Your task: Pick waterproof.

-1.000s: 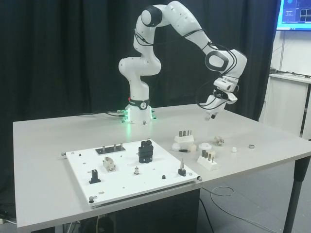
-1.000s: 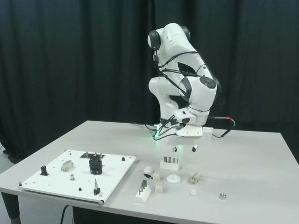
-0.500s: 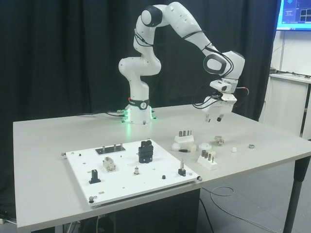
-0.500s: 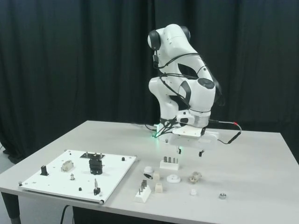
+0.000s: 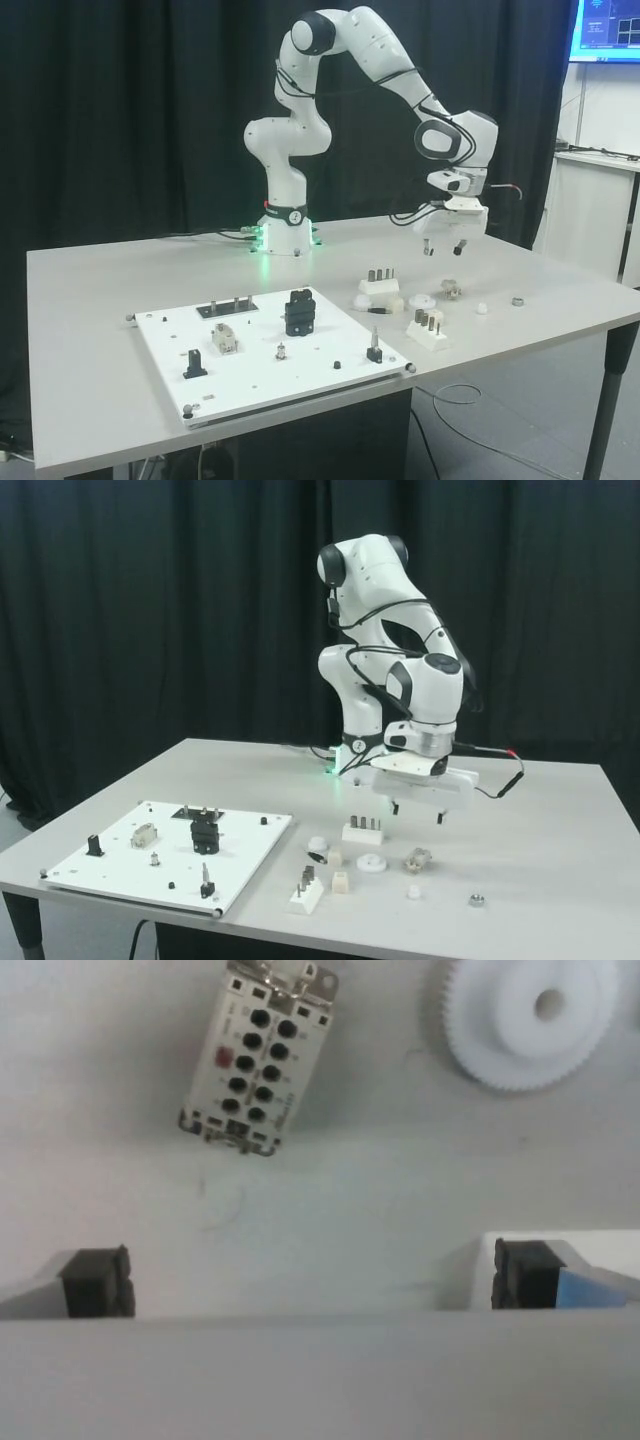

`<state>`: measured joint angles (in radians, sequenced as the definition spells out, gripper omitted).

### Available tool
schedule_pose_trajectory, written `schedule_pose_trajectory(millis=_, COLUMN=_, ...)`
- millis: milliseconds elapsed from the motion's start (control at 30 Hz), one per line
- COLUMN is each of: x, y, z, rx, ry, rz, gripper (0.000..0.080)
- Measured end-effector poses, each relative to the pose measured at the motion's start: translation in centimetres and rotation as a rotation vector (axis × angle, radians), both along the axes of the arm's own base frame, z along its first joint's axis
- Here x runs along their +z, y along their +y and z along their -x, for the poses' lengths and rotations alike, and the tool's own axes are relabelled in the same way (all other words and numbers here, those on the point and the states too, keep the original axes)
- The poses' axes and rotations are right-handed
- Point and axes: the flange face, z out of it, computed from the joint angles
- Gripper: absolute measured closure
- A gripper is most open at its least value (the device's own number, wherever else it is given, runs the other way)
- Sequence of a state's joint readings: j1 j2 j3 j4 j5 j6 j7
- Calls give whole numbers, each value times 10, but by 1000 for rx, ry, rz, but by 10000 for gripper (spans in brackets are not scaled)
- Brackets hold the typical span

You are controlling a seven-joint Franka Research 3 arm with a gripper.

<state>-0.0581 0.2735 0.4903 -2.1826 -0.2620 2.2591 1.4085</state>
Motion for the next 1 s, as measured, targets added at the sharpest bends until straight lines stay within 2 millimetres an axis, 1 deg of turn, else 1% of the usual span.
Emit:
schedule_pose_trajectory(millis=200, x=-4, y=4, z=6, rx=-72, ry=-38, rz=-12, gripper=3)
schedule_pose_trajectory(millis=433, x=-9, y=4, z=10, rx=-146, ry=-77, rz=-27, gripper=3)
schedule_pose_trajectory(millis=767, x=-15, y=-4, z=9, rx=-193, ry=-116, rz=-46, gripper=3)
schedule_pose_trajectory(millis=1000, x=-19, y=-12, z=4, rx=-212, ry=-137, rz=-67, gripper=3)
